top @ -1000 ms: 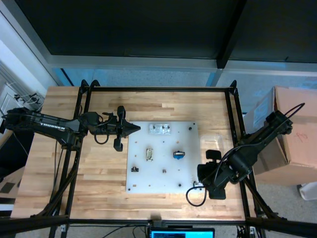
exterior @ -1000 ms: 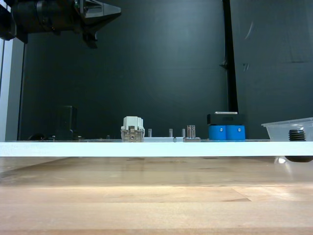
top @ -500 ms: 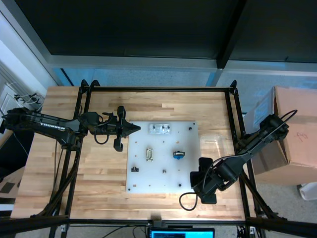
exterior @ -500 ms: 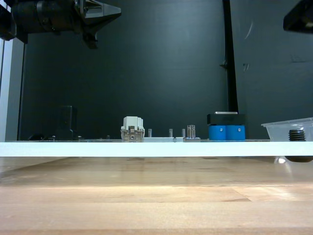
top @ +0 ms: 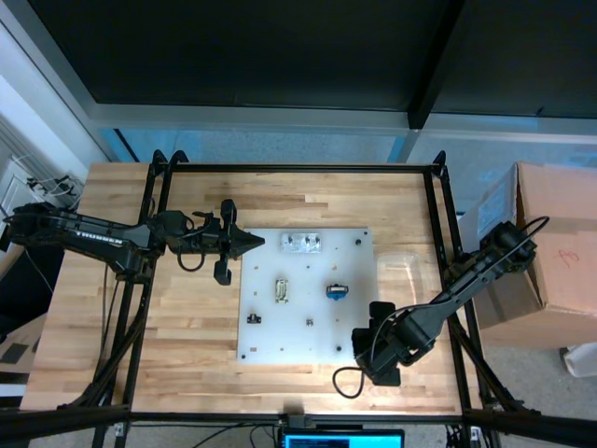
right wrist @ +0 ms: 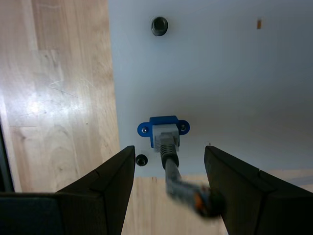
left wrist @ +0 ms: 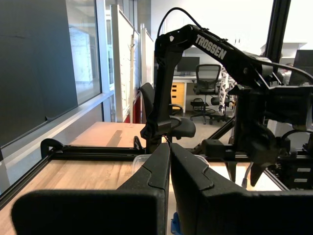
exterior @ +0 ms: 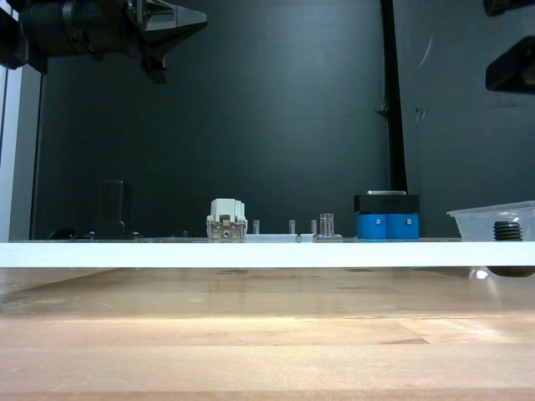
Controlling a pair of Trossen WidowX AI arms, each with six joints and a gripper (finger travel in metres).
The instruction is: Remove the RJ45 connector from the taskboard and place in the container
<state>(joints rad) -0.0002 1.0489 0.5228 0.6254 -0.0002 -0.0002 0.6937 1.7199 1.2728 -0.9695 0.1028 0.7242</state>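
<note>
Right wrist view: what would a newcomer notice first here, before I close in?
The RJ45 connector stands out, plugged into its blue mount near the white board's corner, its cable trailing off over the wood. The open right gripper hangs over it, one finger on each side, apart from it. Across the board, the shut left gripper is held high by the far left corner.
</note>
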